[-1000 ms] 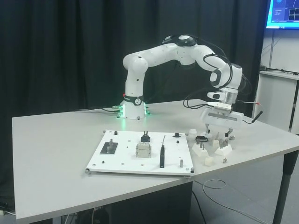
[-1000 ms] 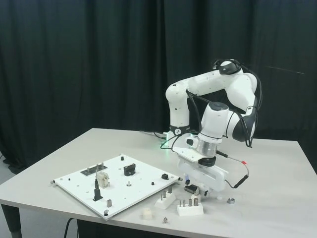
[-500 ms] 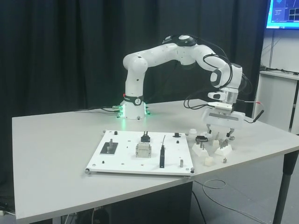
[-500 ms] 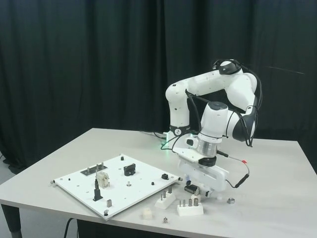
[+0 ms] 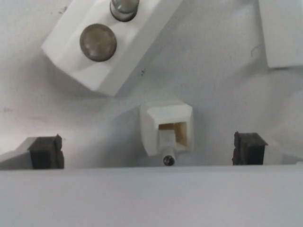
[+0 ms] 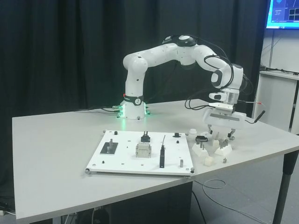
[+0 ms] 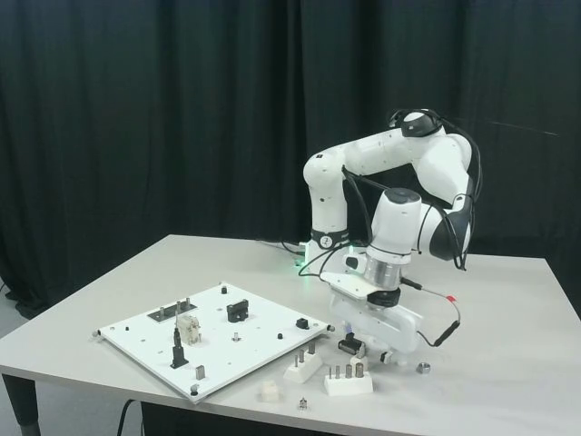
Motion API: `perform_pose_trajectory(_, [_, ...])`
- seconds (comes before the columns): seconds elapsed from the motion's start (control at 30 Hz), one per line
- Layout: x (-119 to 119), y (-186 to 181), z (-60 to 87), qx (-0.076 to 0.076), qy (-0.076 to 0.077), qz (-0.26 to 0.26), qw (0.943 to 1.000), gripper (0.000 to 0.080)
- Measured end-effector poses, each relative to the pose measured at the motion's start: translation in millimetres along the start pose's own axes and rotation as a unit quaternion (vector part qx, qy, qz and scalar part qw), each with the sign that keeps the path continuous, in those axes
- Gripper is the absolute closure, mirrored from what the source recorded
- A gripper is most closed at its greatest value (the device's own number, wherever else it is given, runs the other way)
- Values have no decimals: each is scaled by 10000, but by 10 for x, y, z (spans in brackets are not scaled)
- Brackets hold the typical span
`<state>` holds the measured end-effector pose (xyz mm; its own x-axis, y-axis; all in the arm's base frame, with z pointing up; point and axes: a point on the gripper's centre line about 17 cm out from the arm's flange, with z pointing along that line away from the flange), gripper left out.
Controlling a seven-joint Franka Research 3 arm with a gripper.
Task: Pick Ethernet.
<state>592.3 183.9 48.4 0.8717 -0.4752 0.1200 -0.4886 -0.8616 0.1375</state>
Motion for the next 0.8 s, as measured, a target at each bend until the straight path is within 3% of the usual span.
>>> perform_pose_trajectory(0.63, [-10,35,42,-47,-28,178,9998,3])
perform_pose_trajectory(0.67, [-8,44,46,-54,-30,182,9998,128])
perform_pose_trajectory(0.8, [3,81,67,-88,-38,196,9998,128])
